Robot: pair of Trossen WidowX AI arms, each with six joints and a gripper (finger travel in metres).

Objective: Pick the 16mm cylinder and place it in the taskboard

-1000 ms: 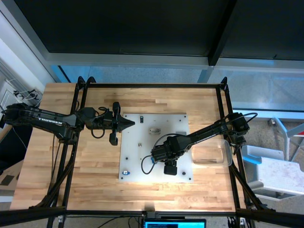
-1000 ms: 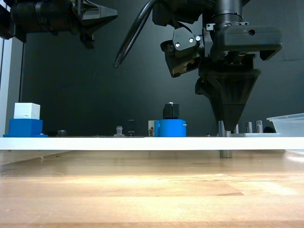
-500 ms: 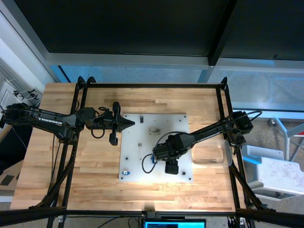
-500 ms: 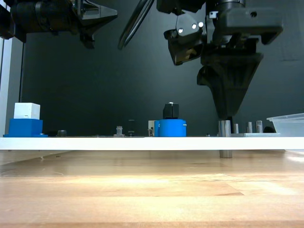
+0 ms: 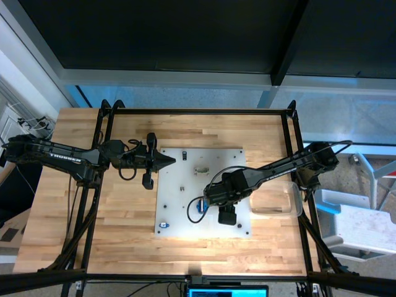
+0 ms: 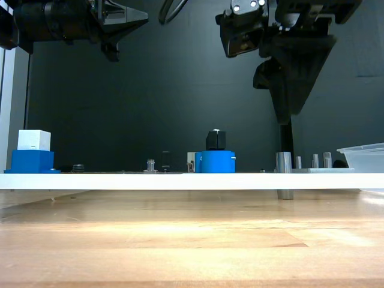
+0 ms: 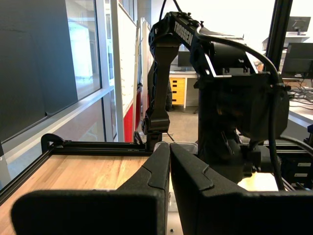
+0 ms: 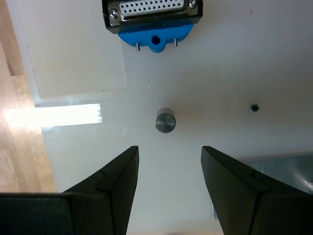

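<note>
Right wrist view: your right gripper [image 8: 168, 148] hangs, fingers [image 8: 117, 186] released, above the 16mm cylinder [image 8: 165, 122] seated in the taskboard [image 8: 220, 58]; placing looks done, so lift clear. Left gripper [image 5: 169, 159] hovers at the board's left edge, fingers clenched.

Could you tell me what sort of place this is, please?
Probably a robotics lab: a wooden table carries a flat white taskboard, the left hand shut above its left edge, the right hand open over a grey metal peg.

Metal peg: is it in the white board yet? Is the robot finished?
Looks done: the 16mm cylinder stands in its hole in the taskboard, untouched. The right gripper hangs open above it, holding nothing. The left gripper is shut, parked high by the board's left edge. Probably only backing away remains.
</note>
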